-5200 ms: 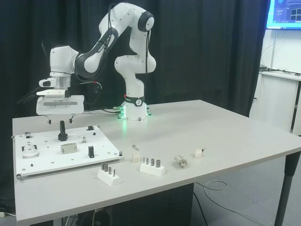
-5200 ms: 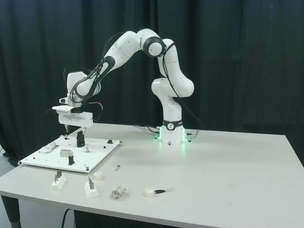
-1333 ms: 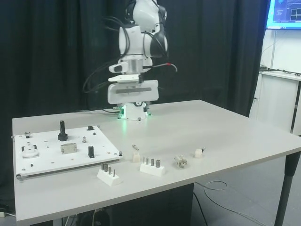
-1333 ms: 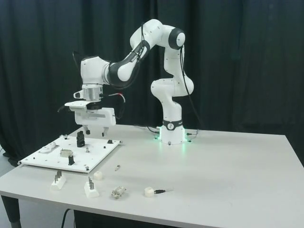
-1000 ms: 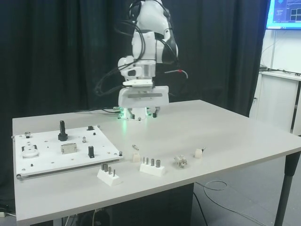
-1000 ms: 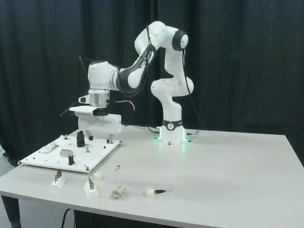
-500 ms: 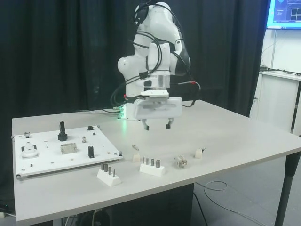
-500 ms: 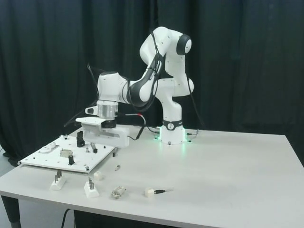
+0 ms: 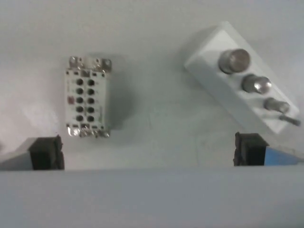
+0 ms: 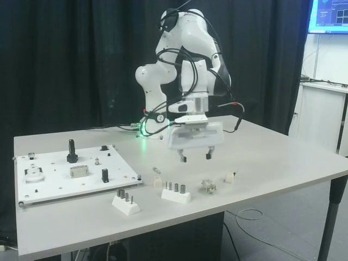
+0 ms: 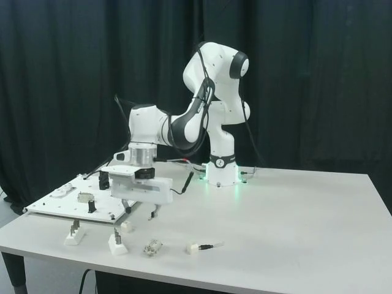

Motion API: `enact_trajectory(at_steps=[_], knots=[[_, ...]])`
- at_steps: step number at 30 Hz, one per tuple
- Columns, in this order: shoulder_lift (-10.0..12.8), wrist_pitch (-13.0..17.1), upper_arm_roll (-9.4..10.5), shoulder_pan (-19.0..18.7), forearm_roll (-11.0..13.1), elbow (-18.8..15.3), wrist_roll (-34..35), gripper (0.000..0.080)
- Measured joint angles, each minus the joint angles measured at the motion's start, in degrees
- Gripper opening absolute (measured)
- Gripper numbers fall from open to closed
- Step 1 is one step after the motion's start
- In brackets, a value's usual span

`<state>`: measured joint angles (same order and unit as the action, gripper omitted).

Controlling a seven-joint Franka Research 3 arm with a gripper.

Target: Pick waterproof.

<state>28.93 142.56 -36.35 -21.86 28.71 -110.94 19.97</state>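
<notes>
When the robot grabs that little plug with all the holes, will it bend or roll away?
Probably neither. The connector looks like a hard, boxy block lying flat on the table, so it should stay stiff. Its small metal tabs might let the open gripper slip a bit.

Count on grey table [image 10: 261, 147]: one white arm [image 10: 185, 49]; one white board [image 10: 49, 182], at the left. White peg blocks: two, namely left block [image 10: 125, 202] with three pegs and right block [image 10: 175, 192] with four (wrist view shows only part of one). One multi-pin connector [image 10: 209, 186]. Two small white pieces: near piece [image 10: 157, 179], right piece [image 10: 230, 176].
</notes>
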Motion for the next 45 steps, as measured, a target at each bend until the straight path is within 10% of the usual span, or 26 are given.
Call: enact_trajectory(at_steps=[23,45], knots=[[7.54,0.22,4.63,2.05,0.08,5.19,1.32,0.0800],[9.35,2.11,7.08,2.85,0.04,5.20,2.71,0.0800]])
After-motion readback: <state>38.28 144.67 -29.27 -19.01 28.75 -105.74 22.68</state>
